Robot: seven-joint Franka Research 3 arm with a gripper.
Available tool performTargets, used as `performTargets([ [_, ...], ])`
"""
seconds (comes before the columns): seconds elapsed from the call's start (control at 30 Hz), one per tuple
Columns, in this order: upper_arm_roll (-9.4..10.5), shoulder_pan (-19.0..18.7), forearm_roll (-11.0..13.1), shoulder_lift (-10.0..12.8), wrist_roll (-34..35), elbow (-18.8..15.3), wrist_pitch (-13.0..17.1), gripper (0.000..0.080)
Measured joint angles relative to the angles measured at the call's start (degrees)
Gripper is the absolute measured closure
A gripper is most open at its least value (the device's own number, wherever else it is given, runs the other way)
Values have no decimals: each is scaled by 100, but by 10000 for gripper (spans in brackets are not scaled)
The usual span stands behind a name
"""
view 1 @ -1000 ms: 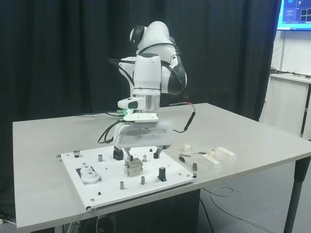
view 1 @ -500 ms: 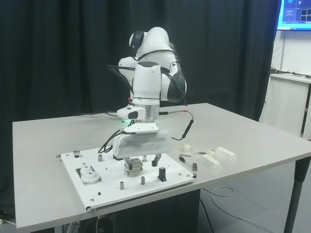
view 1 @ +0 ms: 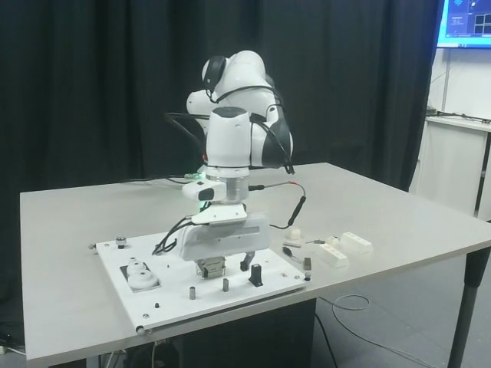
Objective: Remove square peg 3.
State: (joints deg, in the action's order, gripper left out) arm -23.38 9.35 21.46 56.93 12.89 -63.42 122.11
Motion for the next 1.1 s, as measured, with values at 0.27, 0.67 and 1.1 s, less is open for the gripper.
performTargets([
  [0.27,-1,62,1,155,0,258,-224,3],
  [0.67,-17,72,1,365,77,552,-482,3],
  [1.1,-57,73,-33,523,123,713,-600,3],
])
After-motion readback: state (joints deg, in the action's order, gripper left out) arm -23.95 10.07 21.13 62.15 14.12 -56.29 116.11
